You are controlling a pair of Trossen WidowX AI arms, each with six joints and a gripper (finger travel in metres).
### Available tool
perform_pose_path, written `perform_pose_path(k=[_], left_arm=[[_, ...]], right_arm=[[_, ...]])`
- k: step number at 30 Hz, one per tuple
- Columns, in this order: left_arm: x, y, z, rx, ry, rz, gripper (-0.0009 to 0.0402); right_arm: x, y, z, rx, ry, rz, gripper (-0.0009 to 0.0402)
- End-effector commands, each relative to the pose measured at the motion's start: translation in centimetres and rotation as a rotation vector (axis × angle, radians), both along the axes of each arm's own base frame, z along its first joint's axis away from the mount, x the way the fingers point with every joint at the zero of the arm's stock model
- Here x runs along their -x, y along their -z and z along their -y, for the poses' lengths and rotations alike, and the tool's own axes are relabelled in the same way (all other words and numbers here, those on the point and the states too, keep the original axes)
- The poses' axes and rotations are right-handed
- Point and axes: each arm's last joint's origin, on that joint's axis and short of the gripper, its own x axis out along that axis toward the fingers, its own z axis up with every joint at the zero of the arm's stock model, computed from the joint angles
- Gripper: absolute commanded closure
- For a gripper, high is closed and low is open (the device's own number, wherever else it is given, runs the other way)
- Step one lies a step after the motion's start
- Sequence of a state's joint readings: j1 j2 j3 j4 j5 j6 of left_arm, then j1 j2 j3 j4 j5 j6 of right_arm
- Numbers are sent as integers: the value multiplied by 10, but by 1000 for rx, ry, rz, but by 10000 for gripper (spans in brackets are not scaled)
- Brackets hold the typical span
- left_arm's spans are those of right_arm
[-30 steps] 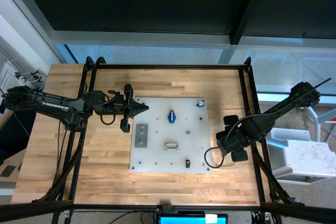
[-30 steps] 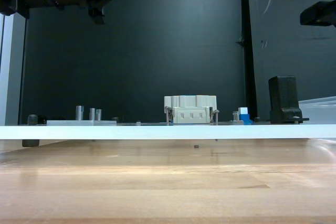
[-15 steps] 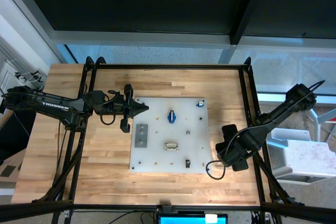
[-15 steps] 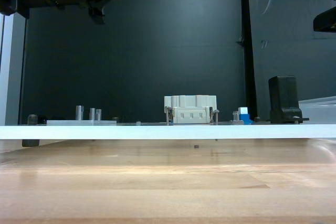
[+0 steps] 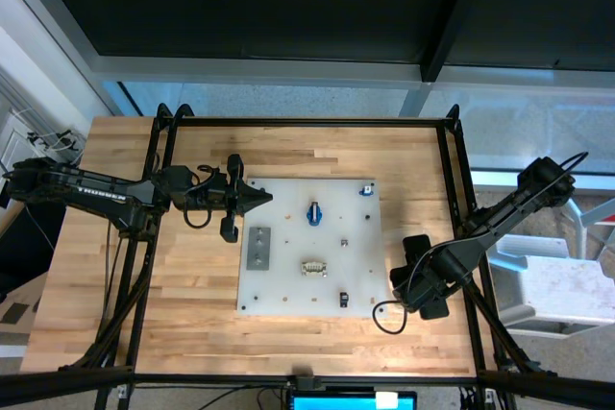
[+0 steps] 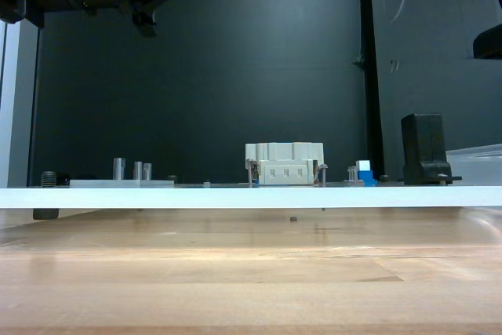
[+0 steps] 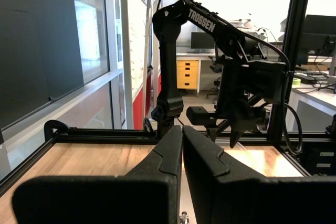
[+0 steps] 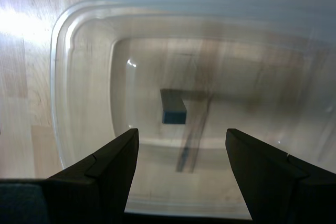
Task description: Pick the 16mm bar and place in it's hole on the taskboard
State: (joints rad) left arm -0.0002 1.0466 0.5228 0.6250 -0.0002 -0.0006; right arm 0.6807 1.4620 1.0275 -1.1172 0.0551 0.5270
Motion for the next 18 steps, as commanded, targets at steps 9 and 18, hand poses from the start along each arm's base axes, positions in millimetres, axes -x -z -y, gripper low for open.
perform_pose_path(k=[9, 18], left_arm=[[0, 0, 0, 0, 0, 0, 393], [0, 0, 0, 0, 0, 0, 393]], right_arm=[[2, 16, 0, -15, 21, 10, 162], [3, 34, 0, -61, 40, 31, 162]])
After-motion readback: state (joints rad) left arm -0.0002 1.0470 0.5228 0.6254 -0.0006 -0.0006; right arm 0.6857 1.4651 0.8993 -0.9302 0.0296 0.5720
